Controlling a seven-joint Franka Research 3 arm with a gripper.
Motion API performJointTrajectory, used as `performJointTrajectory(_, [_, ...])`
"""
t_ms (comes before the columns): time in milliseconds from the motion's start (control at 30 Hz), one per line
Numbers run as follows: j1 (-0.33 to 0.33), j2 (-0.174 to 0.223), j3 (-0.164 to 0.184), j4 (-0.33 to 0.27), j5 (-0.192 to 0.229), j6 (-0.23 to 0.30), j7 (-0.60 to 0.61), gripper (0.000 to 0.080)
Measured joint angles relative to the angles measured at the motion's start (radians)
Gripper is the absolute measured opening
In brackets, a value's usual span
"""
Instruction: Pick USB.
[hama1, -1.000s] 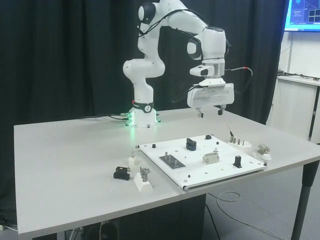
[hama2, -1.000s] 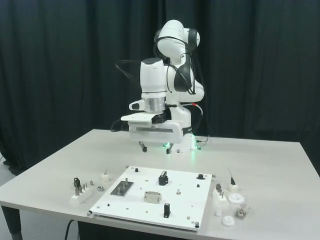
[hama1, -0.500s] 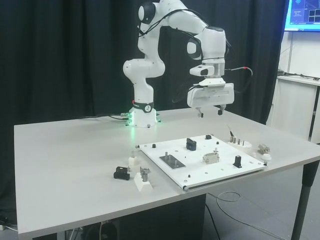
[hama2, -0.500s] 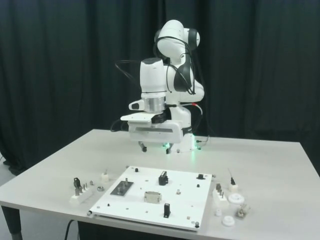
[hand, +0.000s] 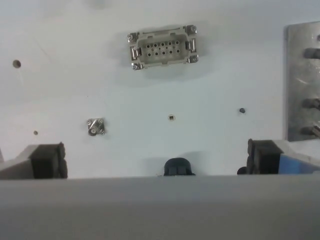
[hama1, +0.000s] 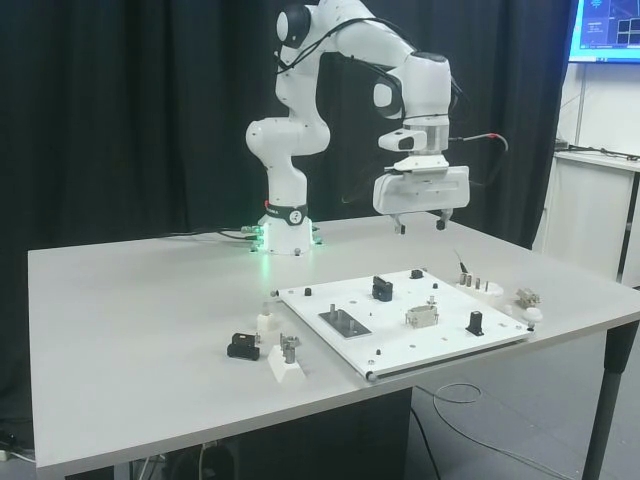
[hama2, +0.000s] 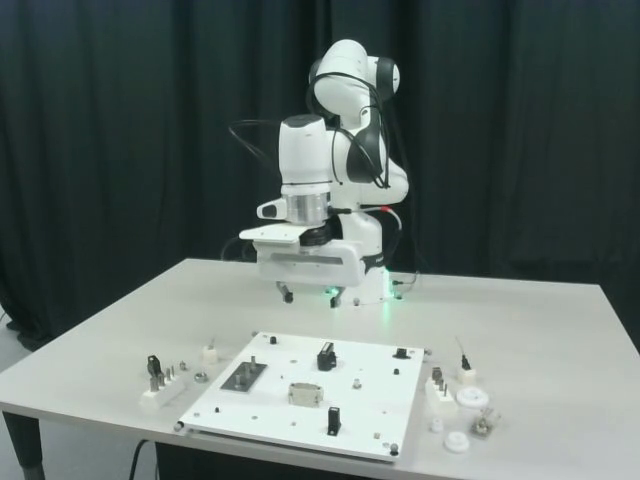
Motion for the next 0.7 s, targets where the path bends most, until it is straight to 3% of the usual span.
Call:
performJointTrajectory(500, [0.002, 0.000, 0.004, 0.008, 0.001, -0.002, 0.079, 0.0802])
performJointTrajectory(700, [0.006, 0.000, 0.009, 0.012, 0.014, -0.010, 0.183, 0.0802])
